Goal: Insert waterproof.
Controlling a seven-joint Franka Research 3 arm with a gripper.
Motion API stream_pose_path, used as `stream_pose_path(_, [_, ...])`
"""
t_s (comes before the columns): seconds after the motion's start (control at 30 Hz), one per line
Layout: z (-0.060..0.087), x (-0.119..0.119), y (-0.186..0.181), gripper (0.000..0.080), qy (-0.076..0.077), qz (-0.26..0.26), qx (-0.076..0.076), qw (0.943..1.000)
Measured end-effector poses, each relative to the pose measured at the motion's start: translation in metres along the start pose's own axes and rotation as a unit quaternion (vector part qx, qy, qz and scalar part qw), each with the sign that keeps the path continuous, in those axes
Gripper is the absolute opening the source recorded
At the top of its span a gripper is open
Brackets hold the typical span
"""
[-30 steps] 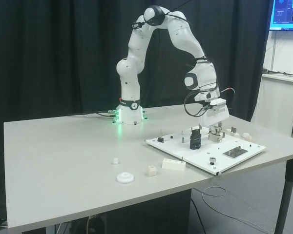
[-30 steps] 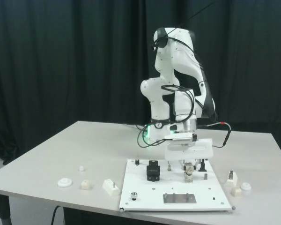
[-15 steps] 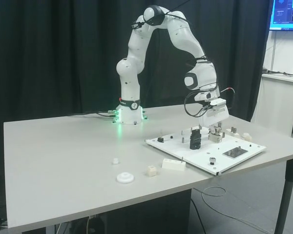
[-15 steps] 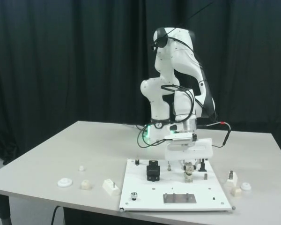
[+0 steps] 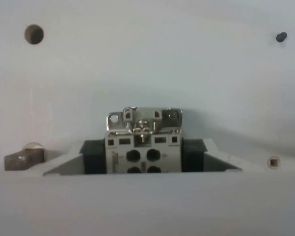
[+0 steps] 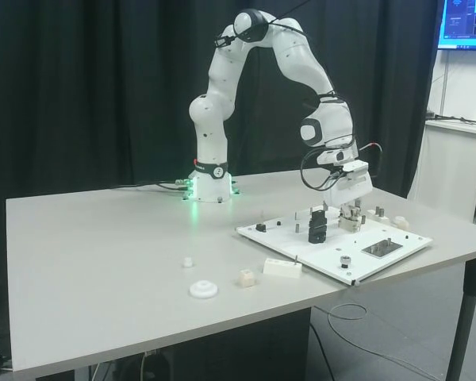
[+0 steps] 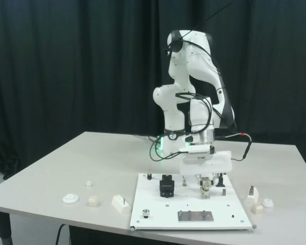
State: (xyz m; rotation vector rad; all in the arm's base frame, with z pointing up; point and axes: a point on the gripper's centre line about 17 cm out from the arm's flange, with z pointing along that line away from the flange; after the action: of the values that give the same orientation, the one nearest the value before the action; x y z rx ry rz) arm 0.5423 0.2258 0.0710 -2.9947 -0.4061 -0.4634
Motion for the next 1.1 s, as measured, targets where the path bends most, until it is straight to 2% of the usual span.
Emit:
stream_pose_path(0.47, [0.0003,0.0001,0.0026,0.0320,-0.002,-0.003,-0.001,1.0000])
stream_pose_path(1.1, [-0.0011,-0.0041,-0.0036,0.0320,-0.014,-0.006,0.006,0.9999])
